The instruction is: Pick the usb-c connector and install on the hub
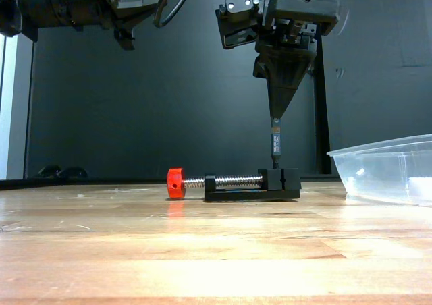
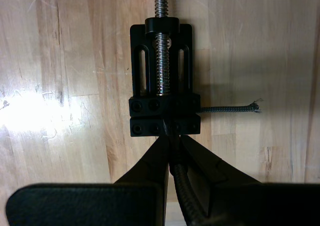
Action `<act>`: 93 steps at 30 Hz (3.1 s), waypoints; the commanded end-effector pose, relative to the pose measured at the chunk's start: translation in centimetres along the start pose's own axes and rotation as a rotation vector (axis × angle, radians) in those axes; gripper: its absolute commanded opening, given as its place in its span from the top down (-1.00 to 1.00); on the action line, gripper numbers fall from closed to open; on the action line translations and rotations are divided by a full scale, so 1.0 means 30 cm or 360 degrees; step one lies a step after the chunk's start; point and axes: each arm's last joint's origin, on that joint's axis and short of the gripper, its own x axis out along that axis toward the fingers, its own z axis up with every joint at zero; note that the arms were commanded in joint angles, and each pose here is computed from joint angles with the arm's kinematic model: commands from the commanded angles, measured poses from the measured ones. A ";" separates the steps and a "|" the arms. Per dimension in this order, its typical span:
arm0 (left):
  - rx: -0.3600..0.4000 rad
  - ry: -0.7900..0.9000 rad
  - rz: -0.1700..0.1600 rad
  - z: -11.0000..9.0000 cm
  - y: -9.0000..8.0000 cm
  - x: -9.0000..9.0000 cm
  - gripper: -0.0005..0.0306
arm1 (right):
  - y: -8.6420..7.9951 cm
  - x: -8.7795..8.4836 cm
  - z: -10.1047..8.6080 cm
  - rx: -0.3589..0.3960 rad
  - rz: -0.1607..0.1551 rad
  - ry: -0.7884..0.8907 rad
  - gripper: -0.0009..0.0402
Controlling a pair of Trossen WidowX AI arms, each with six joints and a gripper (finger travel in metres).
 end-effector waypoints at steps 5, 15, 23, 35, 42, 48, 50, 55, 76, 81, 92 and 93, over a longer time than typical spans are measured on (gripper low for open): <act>0.0001 -0.0002 0.0000 0.001 0.000 0.000 0.96 | 0.000 0.001 0.000 0.0000 -0.0004 0.0000 0.96; 0.0001 -0.0001 0.0000 0.000 0.000 0.000 0.96 | 0.002 0.008 0.003 -0.0003 -0.0002 -0.0005 0.96; 0.0001 -0.0002 0.0001 0.001 0.000 0.000 0.96 | 0.001 0.009 0.002 -0.0003 -0.0004 0.0000 0.96; 0.0001 -0.0002 0.0001 0.001 0.000 0.000 0.97 | 0.001 0.040 -0.009 -0.0006 -0.0007 0.0008 0.96; 0.0001 -0.0002 0.0001 0.001 0.000 0.000 0.96 | 0.000 0.044 -0.009 -0.0002 -0.0006 0.0006 0.96; 0.0001 -0.0002 0.0001 0.001 0.000 0.000 0.96 | 0.000 0.051 -0.014 -0.0003 -0.0008 0.0014 0.96; 0.0001 -0.0002 0.0000 0.001 0.000 0.000 0.96 | 0.000 0.051 -0.013 -0.0003 -0.0007 0.0014 0.96; 0.0001 -0.0001 0.0001 0.000 0.000 0.000 0.96 | -0.001 0.044 -0.011 0.0000 -0.0005 0.0003 0.96; 0.0001 -0.0001 0.0001 0.000 0.000 0.000 0.96 | -0.009 -0.014 -0.021 0.0009 0.0012 -0.0061 0.28; 0.0001 -0.0001 0.0000 0.000 0.000 0.000 0.96 | -0.021 -0.082 -0.044 0.0011 0.0027 -0.0110 0.11; 0.0001 -0.0002 0.0001 0.001 0.000 0.000 0.96 | -0.049 -0.183 -0.101 0.0017 0.0045 -0.0187 0.04; 0.0001 -0.0001 0.0000 0.000 0.000 0.000 0.96 | -0.049 -0.183 -0.102 0.0016 0.0045 -0.0186 0.04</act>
